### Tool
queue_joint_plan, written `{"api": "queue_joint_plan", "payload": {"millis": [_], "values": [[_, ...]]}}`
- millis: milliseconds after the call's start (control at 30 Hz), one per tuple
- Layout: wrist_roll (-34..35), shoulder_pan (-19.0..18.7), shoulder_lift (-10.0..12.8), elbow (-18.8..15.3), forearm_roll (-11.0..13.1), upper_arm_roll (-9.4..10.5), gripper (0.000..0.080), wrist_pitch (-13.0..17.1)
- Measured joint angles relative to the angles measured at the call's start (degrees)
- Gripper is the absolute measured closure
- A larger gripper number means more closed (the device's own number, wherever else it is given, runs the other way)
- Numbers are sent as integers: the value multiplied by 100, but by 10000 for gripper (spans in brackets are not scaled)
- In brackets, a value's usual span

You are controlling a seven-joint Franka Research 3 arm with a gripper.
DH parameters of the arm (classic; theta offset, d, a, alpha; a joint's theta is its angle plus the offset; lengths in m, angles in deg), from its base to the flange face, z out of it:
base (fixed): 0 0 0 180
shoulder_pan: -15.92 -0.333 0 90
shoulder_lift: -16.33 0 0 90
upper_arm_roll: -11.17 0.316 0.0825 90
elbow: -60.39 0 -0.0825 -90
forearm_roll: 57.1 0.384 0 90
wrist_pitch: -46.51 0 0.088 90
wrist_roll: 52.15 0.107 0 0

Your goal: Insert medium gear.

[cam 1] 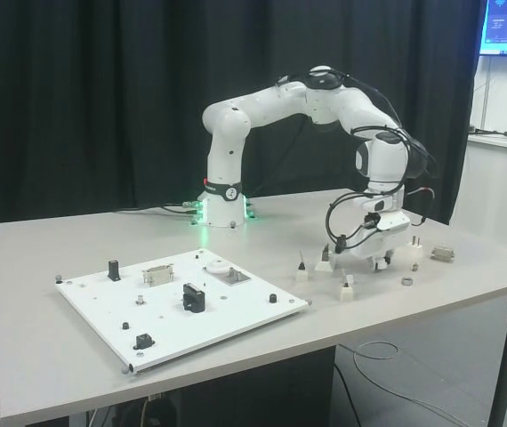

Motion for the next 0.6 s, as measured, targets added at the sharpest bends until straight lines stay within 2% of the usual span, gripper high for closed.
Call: {"api": "queue_joint_plan", "payload": {"millis": [267,600], "values": [[0,-1,-1,28,-22,-122,403,-168],[0,-1,-1,55,-45,-166,403,-210]]}}
